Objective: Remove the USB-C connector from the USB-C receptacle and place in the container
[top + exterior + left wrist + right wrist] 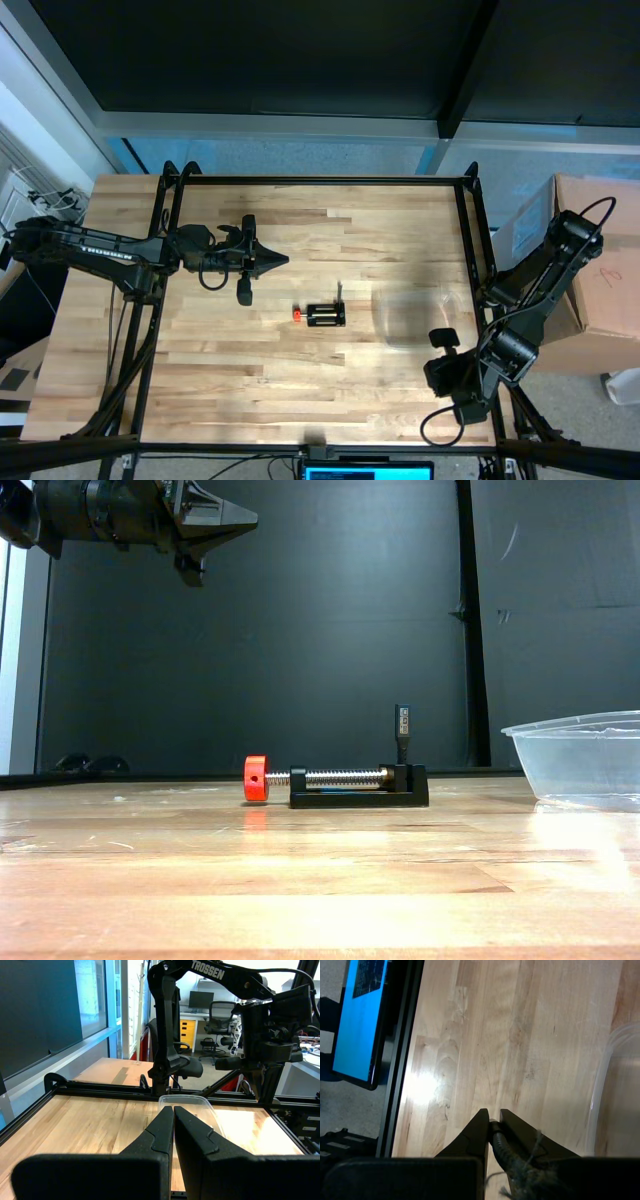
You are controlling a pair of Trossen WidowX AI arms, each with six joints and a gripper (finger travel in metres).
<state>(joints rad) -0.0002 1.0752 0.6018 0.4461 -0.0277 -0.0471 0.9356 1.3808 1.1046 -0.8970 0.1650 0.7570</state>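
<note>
USB-C connector (403,726): stands upright, plugged into its seat and held by neither gripper; the high view shows it near the table's centre (340,292).
USB-C receptacle (404,769): directly under the connector, at the end of the clamp away from the knob; how deep the plug sits I cannot tell.
Clamp (358,792): a small black screw vise lying flat, with a red knob (256,778) at its 9 o'clock end.
Container (585,758): a clear plastic tub at 3 o'clock from the clamp, near it but apart.
Left gripper (283,260): at 10 o'clock from the clamp and high above the wood in the low view (248,521); fingers pressed together on nothing (173,1109).
Right gripper (436,372): at 4 o'clock from the clamp, beyond the container's near side; fingers drawn together to a narrow slit (493,1111), a dark braided cord (501,1147) lying along it.
Table (250,380): pale wood planks.
</note>
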